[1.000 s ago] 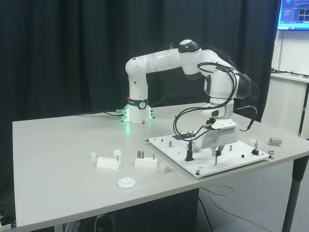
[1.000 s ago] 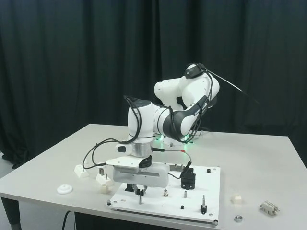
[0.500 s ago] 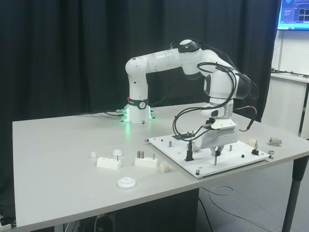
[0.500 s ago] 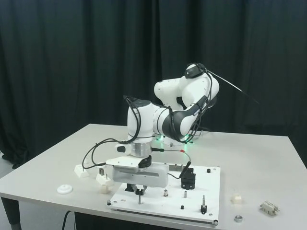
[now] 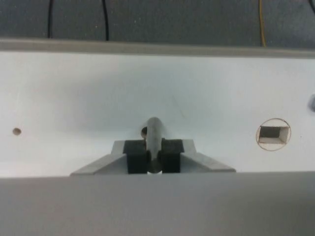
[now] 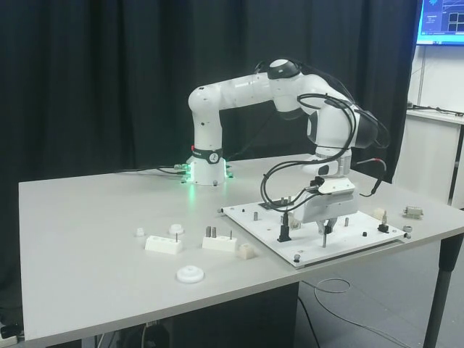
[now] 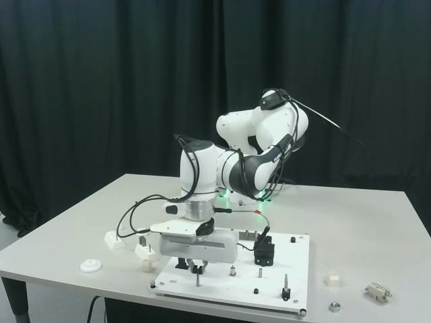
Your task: Insert round peg 2.
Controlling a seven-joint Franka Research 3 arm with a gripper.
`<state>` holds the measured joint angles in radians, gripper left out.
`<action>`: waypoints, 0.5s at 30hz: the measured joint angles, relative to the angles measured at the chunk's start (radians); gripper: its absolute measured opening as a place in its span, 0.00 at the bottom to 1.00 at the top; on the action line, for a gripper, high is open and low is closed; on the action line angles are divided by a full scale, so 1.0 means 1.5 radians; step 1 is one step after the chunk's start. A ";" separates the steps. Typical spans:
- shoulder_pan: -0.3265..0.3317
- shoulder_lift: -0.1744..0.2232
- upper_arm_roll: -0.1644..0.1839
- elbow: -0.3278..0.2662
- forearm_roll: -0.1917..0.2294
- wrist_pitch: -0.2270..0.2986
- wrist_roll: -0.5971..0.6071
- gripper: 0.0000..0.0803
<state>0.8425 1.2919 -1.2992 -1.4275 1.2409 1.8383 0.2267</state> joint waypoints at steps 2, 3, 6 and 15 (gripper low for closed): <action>0.000 0.000 0.000 0.000 -0.001 -0.001 0.000 0.07; 0.000 0.000 0.000 0.000 -0.001 -0.001 0.000 0.07; 0.001 0.000 0.000 0.000 -0.003 -0.003 0.000 0.07; 0.002 -0.001 -0.001 0.000 -0.005 -0.015 0.000 0.07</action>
